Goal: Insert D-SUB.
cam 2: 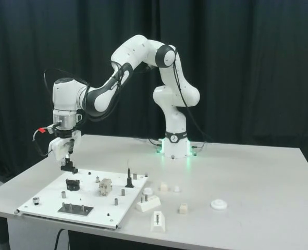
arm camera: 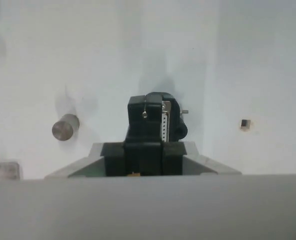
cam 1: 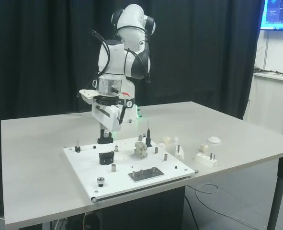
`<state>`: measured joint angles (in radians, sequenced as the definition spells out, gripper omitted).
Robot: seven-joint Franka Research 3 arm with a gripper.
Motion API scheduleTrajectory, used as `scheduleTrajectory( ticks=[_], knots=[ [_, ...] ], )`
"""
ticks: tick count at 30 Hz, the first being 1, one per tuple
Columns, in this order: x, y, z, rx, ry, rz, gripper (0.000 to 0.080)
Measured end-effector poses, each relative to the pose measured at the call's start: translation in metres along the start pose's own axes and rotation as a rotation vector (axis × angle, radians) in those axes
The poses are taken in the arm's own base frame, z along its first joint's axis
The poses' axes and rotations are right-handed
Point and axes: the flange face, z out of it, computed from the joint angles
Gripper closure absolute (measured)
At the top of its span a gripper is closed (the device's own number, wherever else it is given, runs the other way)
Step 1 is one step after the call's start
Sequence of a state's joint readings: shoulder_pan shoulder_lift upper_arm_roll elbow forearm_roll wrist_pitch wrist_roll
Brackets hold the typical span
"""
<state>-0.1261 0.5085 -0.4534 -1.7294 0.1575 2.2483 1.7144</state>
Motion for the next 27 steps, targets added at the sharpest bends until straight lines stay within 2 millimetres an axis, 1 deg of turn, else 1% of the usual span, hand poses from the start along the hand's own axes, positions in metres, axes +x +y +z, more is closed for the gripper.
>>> scheduleTrajectory(
  ticks=[27],
  knots=[
    [0.008,0.013,0.026,0.002,-0.054,0.041,0.0654]
  ],
)
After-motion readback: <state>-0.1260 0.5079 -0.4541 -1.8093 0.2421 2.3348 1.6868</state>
